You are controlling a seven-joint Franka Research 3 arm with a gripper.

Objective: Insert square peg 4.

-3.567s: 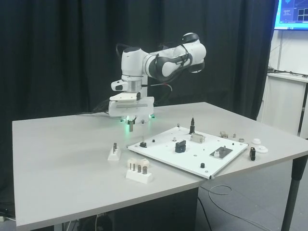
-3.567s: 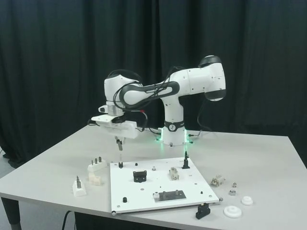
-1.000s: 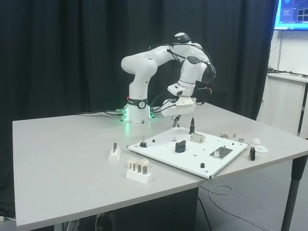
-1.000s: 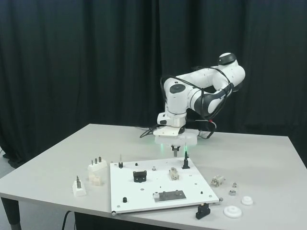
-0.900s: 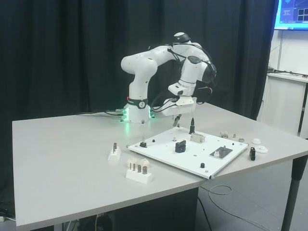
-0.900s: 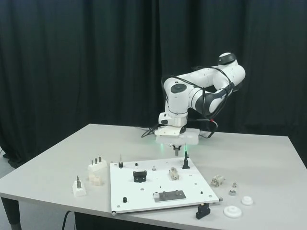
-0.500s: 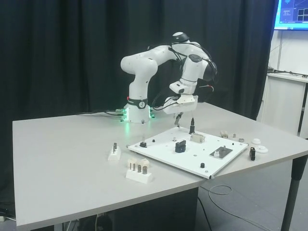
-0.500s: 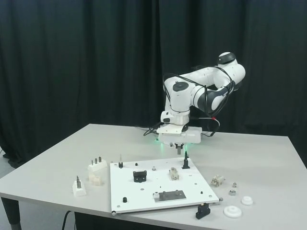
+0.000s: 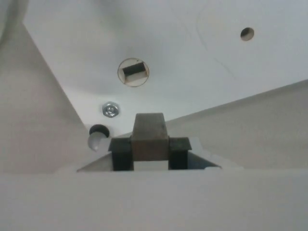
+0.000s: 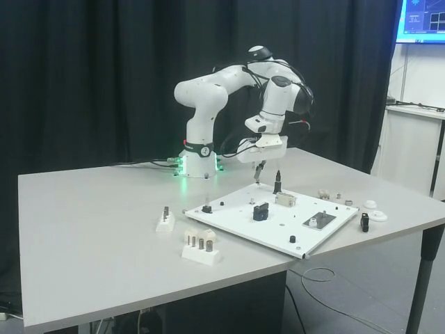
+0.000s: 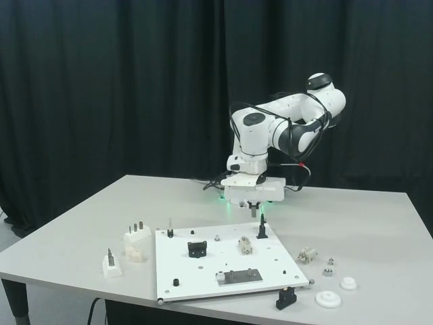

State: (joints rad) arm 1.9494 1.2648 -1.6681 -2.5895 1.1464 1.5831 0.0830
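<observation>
Square peg 4 (image 9: 149,136), a blocky dull-metal bar, is clamped between the black pads of the gripper (image 9: 149,153), above the white board's (image 9: 202,67) far corner. The square socket (image 9: 133,71) lies at 12 o'clock; I judge its flats need squaring before lowering. A hex nut (image 9: 110,110) sits nearby.

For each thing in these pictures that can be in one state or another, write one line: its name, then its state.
gripper: shut on the square peg, held above the board's far corner.
square peg: gripped, hanging off the board, not yet inserted.
square hole: open, nothing in it.
white board: flat on the grey table.
base light: lit green.
hex nut: seated on the board by its corner.
</observation>
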